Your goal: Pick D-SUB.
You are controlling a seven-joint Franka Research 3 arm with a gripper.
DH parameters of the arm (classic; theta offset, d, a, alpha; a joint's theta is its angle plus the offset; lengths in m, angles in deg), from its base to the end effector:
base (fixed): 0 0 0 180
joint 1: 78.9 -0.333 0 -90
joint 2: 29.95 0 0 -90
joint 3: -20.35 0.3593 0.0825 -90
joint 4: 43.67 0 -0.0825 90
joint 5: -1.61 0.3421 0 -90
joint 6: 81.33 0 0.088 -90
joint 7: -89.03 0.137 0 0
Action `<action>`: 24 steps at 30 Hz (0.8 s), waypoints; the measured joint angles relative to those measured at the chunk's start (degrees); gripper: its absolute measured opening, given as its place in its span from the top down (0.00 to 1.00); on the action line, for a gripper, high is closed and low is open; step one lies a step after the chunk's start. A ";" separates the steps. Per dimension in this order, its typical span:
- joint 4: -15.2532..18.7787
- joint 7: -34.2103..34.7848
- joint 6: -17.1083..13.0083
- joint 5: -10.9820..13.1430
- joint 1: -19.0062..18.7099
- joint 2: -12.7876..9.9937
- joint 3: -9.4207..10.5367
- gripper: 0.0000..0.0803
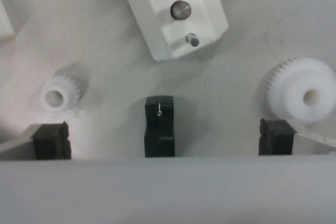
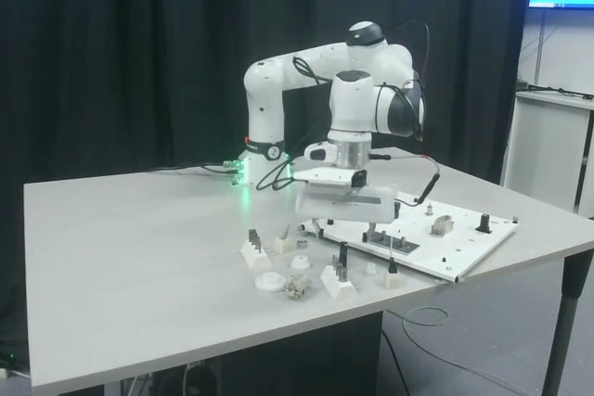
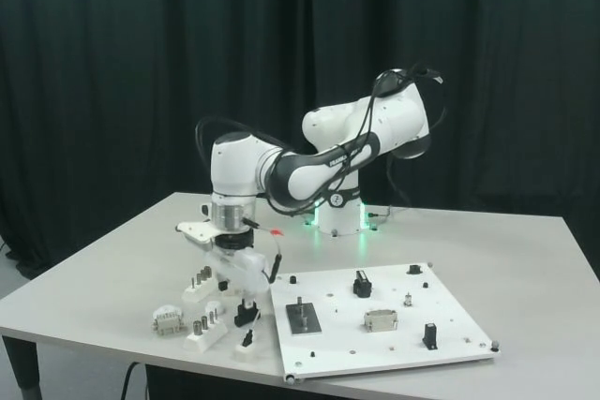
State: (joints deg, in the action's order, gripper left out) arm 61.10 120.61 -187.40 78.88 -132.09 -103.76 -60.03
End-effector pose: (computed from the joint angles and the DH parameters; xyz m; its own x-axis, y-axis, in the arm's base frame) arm 0.6214 -0.0401 0.2292 0.1653 -0.9856 0.0369 -0.9852 -0.1667 -0.0396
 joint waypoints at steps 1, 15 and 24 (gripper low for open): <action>-0.19 -0.11 -0.02 0.00 0.20 -0.02 0.22 0.00; -0.82 -0.97 -0.09 0.00 1.21 -0.40 1.80 0.00; -0.76 -0.97 -0.09 0.00 1.24 -0.61 2.46 0.00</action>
